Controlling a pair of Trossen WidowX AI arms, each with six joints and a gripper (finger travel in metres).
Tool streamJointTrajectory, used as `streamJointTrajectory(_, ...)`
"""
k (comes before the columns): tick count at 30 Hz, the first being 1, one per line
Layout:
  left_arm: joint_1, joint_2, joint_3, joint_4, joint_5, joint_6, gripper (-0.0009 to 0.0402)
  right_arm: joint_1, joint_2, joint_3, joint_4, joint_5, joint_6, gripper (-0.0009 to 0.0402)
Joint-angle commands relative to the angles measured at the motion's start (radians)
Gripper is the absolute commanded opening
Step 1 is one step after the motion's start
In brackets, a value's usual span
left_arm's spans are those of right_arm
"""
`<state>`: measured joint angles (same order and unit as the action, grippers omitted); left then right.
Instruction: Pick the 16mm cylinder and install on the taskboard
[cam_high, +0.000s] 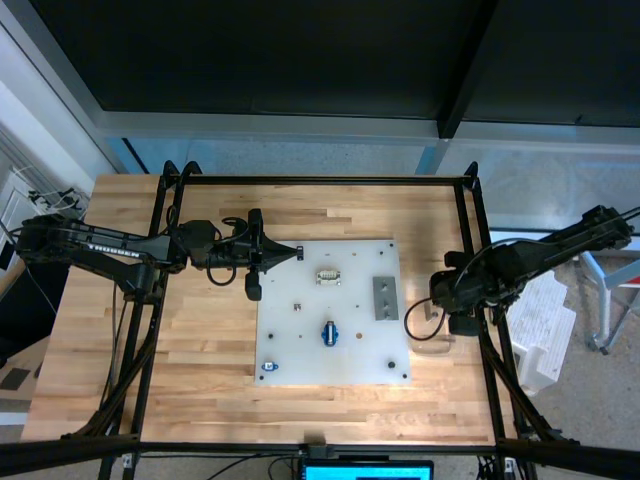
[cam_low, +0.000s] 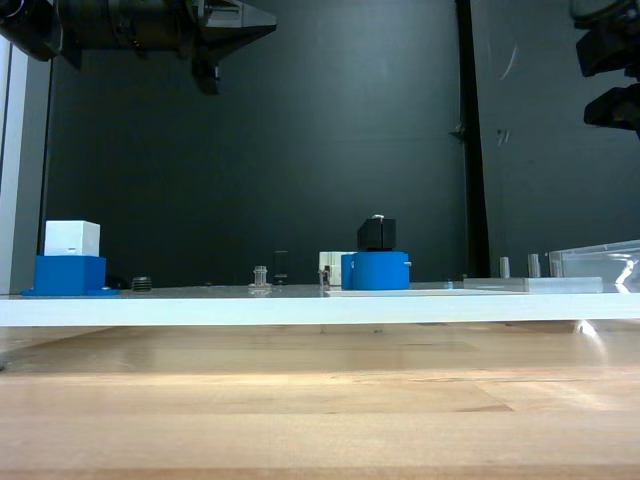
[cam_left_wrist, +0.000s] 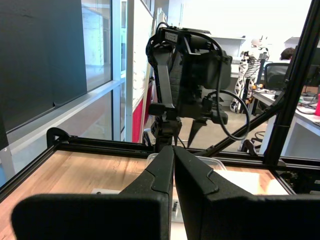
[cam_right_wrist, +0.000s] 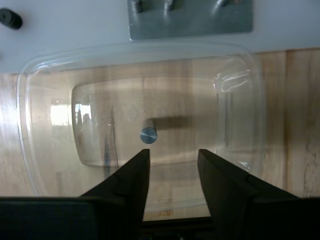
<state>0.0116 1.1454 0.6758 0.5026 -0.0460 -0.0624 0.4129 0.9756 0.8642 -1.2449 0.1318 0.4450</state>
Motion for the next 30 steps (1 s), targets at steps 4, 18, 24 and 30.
streamJointTrajectory(4,0.0,0.0,0.0,0.0,0.0,0.0,0.0,0.029,0.003,-0.043,0.045,-0.001,0.051,0.0183)
streamJointTrajectory(18,0.0,0.0,0.0,0.0,0.0,0.0,0.0,0.049,0.05,-0.094,0.105,0.007,0.073,0.0201)
streamJointTrajectory(24,0.0,0.0,0.0,0.001,0.0,0.0,0.0,0.072,0.05,-0.128,0.15,0.007,0.082,0.0201)
streamJointTrajectory(30,0.0,0.0,0.0,0.0,0.0,0.0,0.0,0.077,0.05,-0.156,0.177,0.008,0.086,0.0201)
